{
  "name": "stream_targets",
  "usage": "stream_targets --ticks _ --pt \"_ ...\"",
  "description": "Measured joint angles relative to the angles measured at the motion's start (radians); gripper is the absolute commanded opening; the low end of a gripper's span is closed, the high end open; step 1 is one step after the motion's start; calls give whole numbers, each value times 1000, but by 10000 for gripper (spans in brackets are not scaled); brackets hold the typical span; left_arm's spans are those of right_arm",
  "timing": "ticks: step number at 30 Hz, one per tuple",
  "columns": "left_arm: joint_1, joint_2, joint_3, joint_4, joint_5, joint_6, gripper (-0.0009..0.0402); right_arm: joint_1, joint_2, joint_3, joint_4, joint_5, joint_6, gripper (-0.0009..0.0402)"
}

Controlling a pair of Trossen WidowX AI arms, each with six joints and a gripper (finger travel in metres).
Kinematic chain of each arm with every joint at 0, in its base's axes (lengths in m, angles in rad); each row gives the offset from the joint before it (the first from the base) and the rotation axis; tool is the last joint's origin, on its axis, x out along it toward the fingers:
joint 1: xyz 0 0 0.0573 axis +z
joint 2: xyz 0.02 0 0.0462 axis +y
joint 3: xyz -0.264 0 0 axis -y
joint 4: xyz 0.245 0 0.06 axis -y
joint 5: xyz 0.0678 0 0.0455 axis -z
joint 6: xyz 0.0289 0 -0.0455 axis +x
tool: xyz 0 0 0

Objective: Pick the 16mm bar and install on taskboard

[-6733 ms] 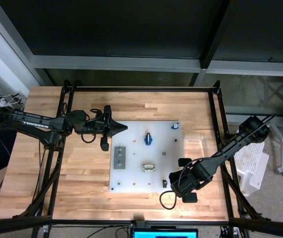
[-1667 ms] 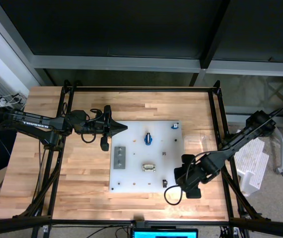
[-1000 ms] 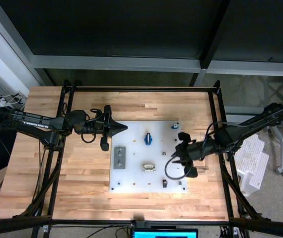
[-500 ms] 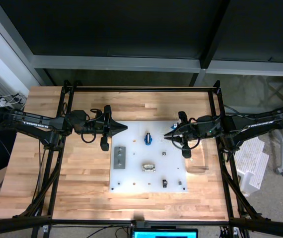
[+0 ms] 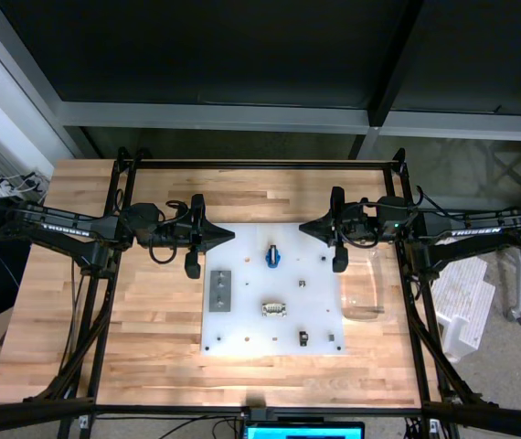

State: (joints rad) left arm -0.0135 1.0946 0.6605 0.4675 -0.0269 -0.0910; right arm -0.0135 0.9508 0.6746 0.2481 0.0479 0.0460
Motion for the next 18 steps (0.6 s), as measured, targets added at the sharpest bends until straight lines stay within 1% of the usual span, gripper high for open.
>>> stream_targets --ticks 5,9,13,18 --pt "0 0 0 0 0 0 0 -11 0 -21 34 -3 1 0" --pt "0 0 0 0 0 0 0 -25 0 -34 74 -42 32 0" --pt "0 0 0 0 0 0 0 -30 0 -51 78 -47 35 0" --pt "0 0 0 0 0 0 0 -30 0 -60 77 -76 46 0"
